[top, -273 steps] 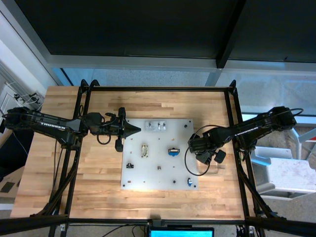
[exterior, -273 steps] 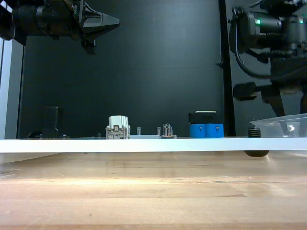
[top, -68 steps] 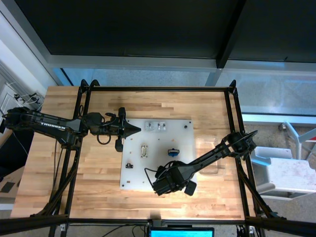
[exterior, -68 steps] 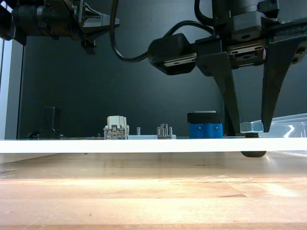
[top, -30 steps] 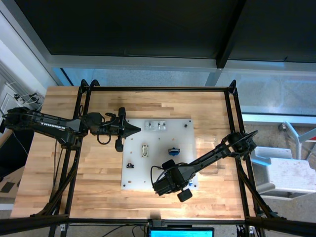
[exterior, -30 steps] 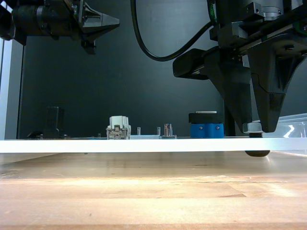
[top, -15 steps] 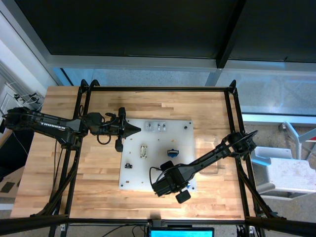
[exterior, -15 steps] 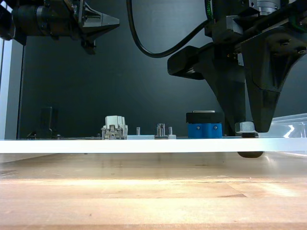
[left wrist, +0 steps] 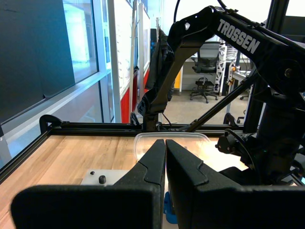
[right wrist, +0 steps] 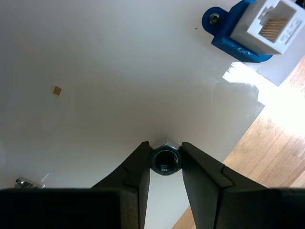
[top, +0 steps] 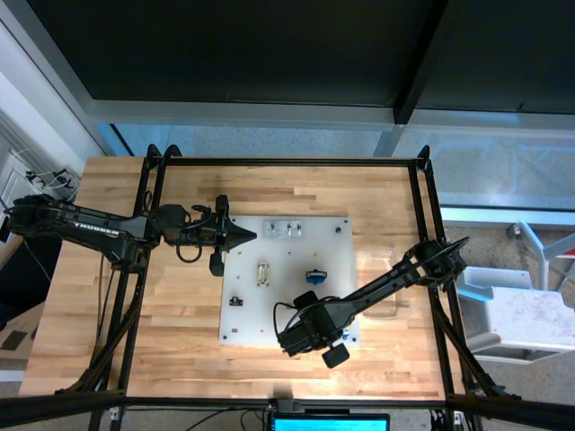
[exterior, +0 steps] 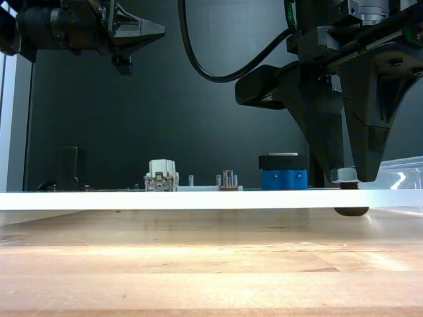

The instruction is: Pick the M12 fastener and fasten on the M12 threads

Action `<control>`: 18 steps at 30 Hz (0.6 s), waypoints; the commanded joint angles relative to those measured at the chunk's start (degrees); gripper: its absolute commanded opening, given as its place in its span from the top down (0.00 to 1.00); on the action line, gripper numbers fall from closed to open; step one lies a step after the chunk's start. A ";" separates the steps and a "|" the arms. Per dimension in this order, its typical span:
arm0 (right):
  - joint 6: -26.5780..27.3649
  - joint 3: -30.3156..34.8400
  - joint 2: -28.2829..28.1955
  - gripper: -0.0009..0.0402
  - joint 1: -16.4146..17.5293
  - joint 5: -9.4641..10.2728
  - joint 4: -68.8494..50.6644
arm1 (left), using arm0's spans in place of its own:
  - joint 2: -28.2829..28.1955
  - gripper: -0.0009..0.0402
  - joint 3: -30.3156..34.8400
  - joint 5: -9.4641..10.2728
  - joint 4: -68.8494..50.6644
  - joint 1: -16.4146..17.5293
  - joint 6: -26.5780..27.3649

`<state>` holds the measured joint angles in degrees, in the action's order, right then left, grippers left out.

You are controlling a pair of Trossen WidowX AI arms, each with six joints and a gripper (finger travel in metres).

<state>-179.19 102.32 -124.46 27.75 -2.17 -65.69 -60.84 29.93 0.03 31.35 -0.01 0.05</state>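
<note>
Right gripper [exterior: 344,176] is down at the near right edge of the white board [top: 269,305], pointing straight at it. Its fingers [right wrist: 138,167] are narrow and clamped on the silver nut [right wrist: 165,161], one on each side of it. In the wrist view I see the nut right at the fingertips, its dark hole facing the camera and white board all round it.

In the low view the nut [exterior: 344,174] sits between the two tips, directly on top of the short black stud [exterior: 349,185]. Only a thin dark strip of the stud shows under it. So the nut is on its stud, but I can't tell how far it has threaded down. From above, the right gripper [top: 310,335] covers both nut and stud.

A blue connector with a white socket [right wrist: 255,23] stands on the board, near the nut but apart from it. The clear tray [top: 382,285] sits on the tabletop [top: 180,341] just past the board's right edge, and I see no nut in it.

Left gripper [top: 244,236] hangs high over the board's far left corner, well apart from the nut. Its fingers [left wrist: 152,162] are pressed together with nothing between them.
</note>
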 commanded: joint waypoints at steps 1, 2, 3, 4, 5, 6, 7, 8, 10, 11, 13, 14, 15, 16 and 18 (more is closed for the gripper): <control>0.17 0.11 0.20 0.95 0.00 0.00 -0.02 | -0.02 0.98 0.02 0.00 0.00 0.02 -0.02; 0.17 0.11 0.20 0.95 0.02 0.02 0.00 | -0.02 0.98 0.02 0.00 0.02 0.00 -0.02; 0.13 0.11 0.20 0.95 0.02 0.00 -0.02 | -0.02 0.98 0.02 0.00 0.00 0.00 -0.02; 0.09 0.11 0.20 0.95 0.02 0.00 -0.02 | -0.02 0.98 0.02 -0.02 0.02 0.02 -0.02; 0.09 0.11 0.20 0.95 0.04 0.00 -0.02 | -0.02 0.98 0.02 -0.02 0.02 0.00 -0.02; 0.11 0.11 0.20 0.95 0.04 0.00 0.00 | -0.02 0.98 0.02 0.00 0.00 0.00 -0.02; 0.13 0.11 0.20 0.95 0.04 0.00 0.04 | -0.02 0.98 0.02 -0.02 0.02 0.02 -0.02; 0.20 0.11 0.20 0.95 0.04 0.00 0.11 | -0.02 0.98 0.02 0.00 0.02 0.02 -0.02; 0.22 0.11 0.20 0.95 0.04 0.00 0.17 | -0.02 0.98 0.02 -0.02 0.02 0.00 -0.02; 0.22 0.11 0.22 0.95 0.04 0.00 0.15 | -0.02 0.98 0.02 -0.02 0.00 0.02 -0.02; 0.26 0.11 0.31 0.95 0.04 0.02 0.17 | -0.02 0.98 0.02 -0.02 0.02 0.00 -0.02; 0.28 0.11 0.31 0.95 0.04 0.02 0.20 | -0.02 0.98 0.02 0.00 0.02 0.00 -0.02; 0.31 0.11 0.33 0.94 0.02 0.04 0.20 | -0.02 0.98 0.02 0.00 0.00 0.02 -0.02; 0.33 0.11 0.39 0.94 0.04 0.17 0.22 | -0.02 0.98 0.02 -0.02 0.02 0.00 -0.02; 0.79 0.11 0.66 0.92 0.04 0.20 0.28 | -0.02 0.98 0.02 0.00 0.02 0.02 -0.02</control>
<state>-178.76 102.32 -124.14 27.77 -2.13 -65.52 -60.84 29.95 0.03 31.35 -0.01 0.05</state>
